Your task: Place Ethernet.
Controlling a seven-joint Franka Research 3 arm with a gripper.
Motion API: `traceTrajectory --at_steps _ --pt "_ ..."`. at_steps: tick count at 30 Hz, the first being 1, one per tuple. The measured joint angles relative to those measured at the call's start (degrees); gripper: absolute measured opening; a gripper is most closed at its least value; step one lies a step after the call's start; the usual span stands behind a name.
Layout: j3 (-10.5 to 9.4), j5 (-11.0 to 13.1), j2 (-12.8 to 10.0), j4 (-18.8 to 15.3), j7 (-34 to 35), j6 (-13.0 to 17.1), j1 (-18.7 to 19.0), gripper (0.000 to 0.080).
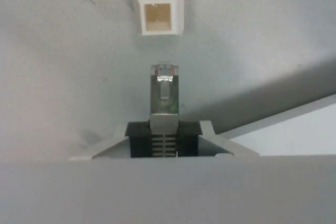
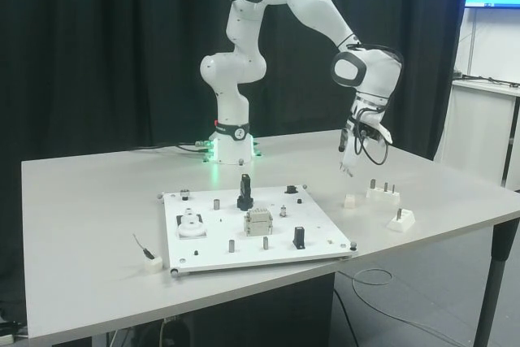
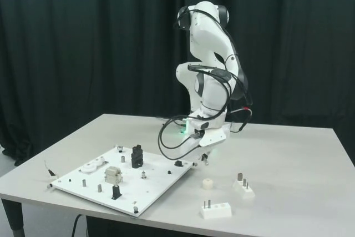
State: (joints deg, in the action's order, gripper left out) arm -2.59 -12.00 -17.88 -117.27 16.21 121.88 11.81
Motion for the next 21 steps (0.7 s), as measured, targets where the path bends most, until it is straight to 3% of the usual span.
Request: traceTrajectory --at_steps 21 --pt "1.17 0.0 0.18 1.21 5.21 -0.68 -0.18 0.01"
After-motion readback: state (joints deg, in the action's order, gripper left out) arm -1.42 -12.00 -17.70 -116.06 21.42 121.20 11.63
